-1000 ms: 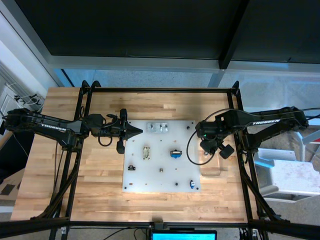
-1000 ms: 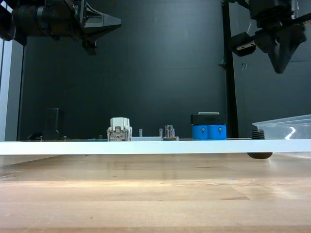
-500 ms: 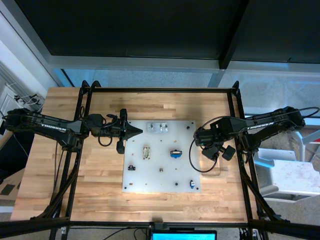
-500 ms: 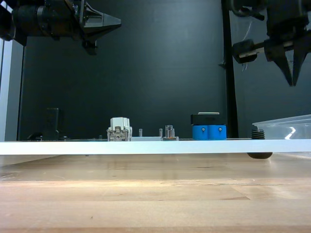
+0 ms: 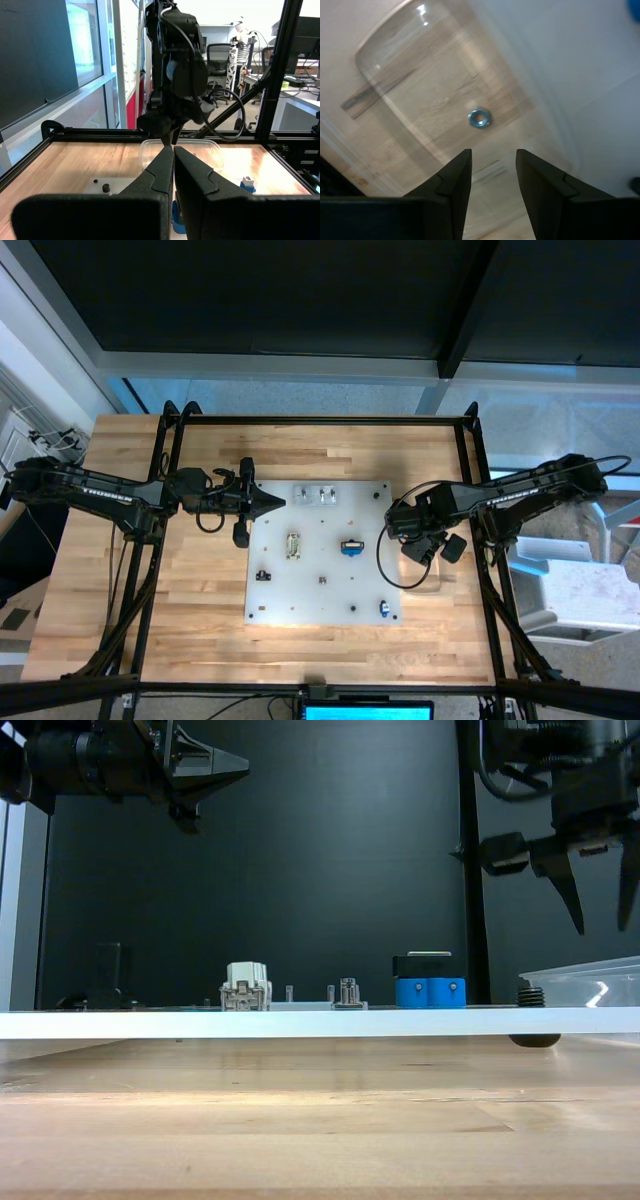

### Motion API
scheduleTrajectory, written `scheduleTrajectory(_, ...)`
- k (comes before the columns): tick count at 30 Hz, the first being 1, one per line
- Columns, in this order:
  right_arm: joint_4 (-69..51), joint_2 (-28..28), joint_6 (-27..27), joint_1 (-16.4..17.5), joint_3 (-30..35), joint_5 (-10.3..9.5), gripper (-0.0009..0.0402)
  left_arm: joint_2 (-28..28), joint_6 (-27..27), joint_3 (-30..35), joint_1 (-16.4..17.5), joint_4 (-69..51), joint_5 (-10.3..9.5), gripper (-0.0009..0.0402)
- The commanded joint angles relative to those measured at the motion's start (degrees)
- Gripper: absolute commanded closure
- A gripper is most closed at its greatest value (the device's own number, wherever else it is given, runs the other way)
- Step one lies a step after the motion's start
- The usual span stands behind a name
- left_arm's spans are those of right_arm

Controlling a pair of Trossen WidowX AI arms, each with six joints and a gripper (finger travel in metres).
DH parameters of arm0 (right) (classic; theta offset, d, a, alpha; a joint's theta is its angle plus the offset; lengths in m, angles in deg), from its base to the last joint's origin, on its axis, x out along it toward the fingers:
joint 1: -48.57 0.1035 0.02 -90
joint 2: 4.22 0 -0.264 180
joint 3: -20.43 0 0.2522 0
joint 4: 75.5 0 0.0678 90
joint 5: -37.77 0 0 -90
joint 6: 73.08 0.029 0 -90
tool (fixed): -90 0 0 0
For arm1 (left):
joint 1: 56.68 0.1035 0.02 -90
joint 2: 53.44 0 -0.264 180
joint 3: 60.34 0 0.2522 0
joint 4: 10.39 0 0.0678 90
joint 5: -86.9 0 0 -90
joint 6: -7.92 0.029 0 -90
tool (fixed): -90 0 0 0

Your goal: Pick the M12 fastener and fasten on the M12 threads

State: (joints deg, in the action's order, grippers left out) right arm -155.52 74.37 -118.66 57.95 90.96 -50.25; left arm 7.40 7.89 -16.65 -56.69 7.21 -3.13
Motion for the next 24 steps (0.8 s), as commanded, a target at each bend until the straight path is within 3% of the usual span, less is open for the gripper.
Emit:
scheduleTrajectory(1, 0.94, 0.90, 0.11, 0.37, -0.66, -0.02, 0.0257, 0.02, 0.00, 0.02, 0.02, 0.00, 0.02, 0.0393)
scheduleTrajectory(24, 9.66, 1.57, 0.17, 1.64, -8.39, 0.02, 0.0253, 0.02, 0.00, 0.02, 0.02, 0.00, 0.02, 0.0393)
